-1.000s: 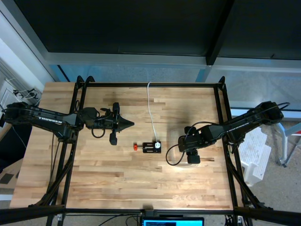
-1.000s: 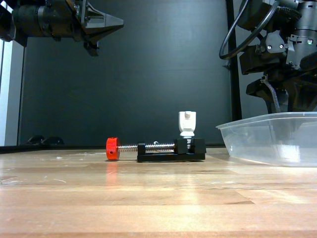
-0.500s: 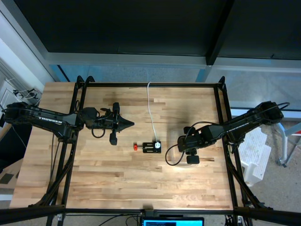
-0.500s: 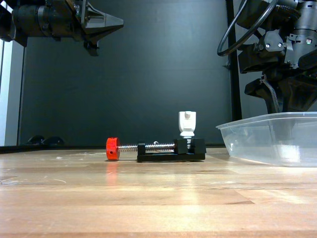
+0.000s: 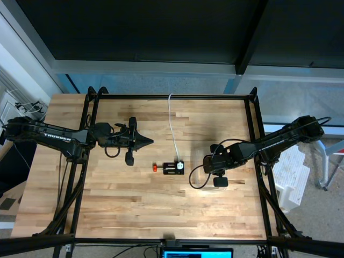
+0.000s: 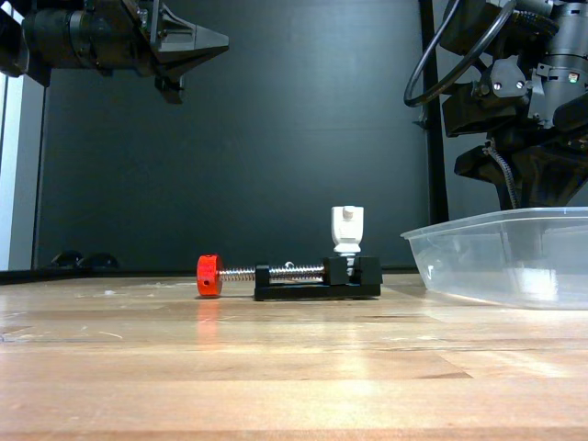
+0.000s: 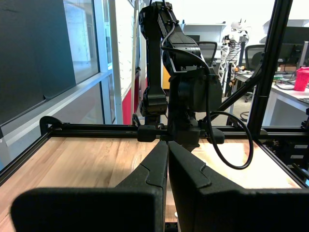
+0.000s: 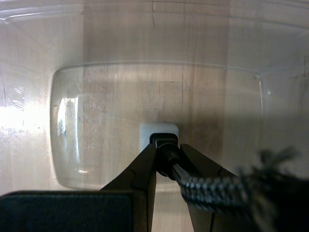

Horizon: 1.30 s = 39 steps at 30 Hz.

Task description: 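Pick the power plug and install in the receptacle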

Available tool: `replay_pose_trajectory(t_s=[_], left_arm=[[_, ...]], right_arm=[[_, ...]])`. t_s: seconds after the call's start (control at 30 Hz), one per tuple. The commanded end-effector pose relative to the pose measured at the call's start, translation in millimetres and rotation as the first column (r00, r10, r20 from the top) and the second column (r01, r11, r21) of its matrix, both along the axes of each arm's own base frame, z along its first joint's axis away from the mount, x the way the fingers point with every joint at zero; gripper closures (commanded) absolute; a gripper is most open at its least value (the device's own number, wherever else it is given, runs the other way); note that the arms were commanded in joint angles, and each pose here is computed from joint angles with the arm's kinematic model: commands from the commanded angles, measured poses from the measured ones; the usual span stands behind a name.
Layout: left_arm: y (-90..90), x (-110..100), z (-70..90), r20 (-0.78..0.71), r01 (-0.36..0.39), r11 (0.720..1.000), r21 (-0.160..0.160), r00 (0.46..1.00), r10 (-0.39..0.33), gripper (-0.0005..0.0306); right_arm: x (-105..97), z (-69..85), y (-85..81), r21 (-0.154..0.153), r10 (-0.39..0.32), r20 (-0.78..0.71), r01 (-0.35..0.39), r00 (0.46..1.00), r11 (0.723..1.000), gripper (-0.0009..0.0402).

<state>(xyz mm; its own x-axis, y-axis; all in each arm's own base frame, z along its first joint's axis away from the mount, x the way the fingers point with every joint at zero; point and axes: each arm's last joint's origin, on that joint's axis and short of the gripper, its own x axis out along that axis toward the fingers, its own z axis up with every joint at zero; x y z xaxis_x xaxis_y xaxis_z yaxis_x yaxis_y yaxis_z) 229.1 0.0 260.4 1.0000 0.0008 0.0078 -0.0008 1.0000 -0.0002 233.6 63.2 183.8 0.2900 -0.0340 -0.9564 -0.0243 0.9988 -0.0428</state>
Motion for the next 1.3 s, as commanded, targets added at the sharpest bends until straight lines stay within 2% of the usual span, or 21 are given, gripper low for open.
replay_pose_trajectory(t_s=[0.03,0.4,0.73,0.83,1.13,1.23,1.3], left_arm=[[0.0,0.1,0.1,0.000,0.000,1.000,0.000,1.000,0.000,0.0300],[0.1,0.1,0.1,0.000,0.000,1.000,0.000,1.000,0.000,0.0300],[0.0,0.1,0.1,0.000,0.000,1.000,0.000,1.000,0.000,0.0300],[0.1,0.1,0.1,0.000,0.000,1.000,0.000,1.000,0.000,0.0300],[0.0,0.1,0.1,0.000,0.000,1.000,0.000,1.000,0.000,0.0300],[0.0,0.1,0.1,0.000,0.000,1.000,0.000,1.000,0.000,0.0300],[0.0,0.1,0.1,0.000,0.000,1.000,0.000,1.000,0.000,0.0300]], right_arm=[[0.1,0.1,0.0,0.000,0.000,0.000,0.000,1.000,1.000,0.0390],[-0.9,2.6,-0.2,0.003,0.000,0.011,0.000,1.000,1.000,0.0394],[-7.0,14.3,-2.0,0.011,0.000,0.041,0.000,0.999,1.000,0.0393],[-8.2,23.8,-2.5,0.010,-0.001,0.042,0.001,0.999,1.000,0.0393],[-9.0,64.8,-3.3,-0.006,-0.002,0.053,0.003,0.999,1.000,0.0393],[-9.9,74.6,-3.5,-0.005,-0.003,0.056,0.003,0.998,1.000,0.0393],[-9.8,79.4,-4.0,-0.016,-0.005,0.064,0.006,0.998,1.000,0.0393]])
